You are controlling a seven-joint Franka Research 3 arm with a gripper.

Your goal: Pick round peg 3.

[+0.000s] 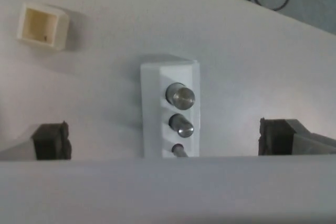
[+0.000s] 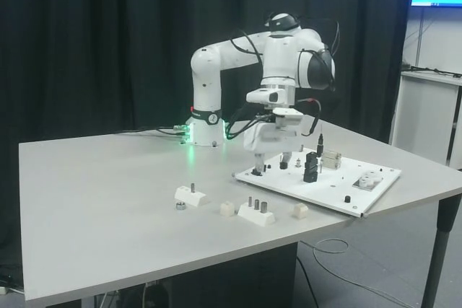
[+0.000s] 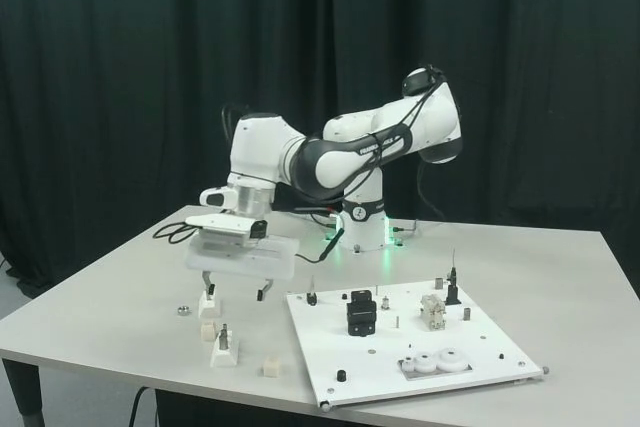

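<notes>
Round peg 3 (image 1: 178, 149), smallest of three, seated upright in white holder block (image 1: 169, 109) on grey desk (image 1: 105, 93), nearest the wrist camera's edge. Left to right in wrist view: hollow white cube (image 1: 42, 24) lying apart; one black finger pad (image 1: 51, 141); holder block with large peg (image 1: 180, 94) and middle peg (image 1: 181, 124) in line, presumably graded by diameter; second finger pad (image 1: 273, 136). Gripper (image 1: 163, 140) hovering above block, fingers spread wide, straddling the row, probably to leave clearance for descent. Nothing pinched.
</notes>
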